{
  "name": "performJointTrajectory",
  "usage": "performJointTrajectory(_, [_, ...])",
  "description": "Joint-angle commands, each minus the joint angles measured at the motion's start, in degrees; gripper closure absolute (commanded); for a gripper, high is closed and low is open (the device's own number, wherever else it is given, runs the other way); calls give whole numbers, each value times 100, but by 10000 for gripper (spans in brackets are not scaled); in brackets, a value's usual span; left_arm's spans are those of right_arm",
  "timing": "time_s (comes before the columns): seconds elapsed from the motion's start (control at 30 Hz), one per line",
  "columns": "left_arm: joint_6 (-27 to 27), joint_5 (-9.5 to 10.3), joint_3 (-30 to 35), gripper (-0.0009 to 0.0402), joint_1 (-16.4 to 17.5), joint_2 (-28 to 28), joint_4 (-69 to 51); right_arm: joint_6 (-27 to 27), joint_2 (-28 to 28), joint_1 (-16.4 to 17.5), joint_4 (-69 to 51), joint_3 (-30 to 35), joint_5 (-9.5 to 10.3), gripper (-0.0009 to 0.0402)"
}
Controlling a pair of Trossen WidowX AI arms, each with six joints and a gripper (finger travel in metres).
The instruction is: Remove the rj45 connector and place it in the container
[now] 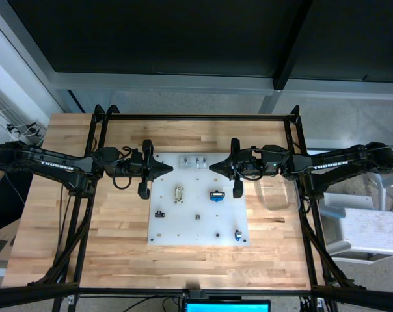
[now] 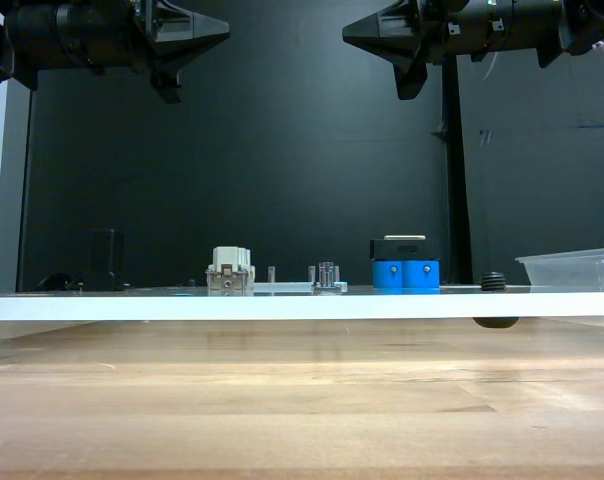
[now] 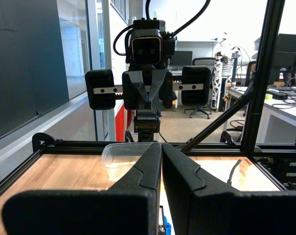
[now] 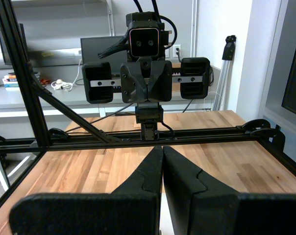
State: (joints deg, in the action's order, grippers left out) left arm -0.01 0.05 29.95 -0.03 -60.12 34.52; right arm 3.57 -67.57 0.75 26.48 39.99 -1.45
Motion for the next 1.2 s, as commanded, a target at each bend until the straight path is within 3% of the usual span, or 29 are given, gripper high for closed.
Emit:
performJointTrajectory(0.03, [0,-2,0,392,2,0,0,2,-2,2,2,0,0,393])
performJointTrajectory(1.07, [0,-2,0,392,4,2,0,68,-2,4,0,0,13,393])
performJointTrajectory(1.2, [0,-2,0,392,4,2,0,63,2,11,-590,151,-46,393])
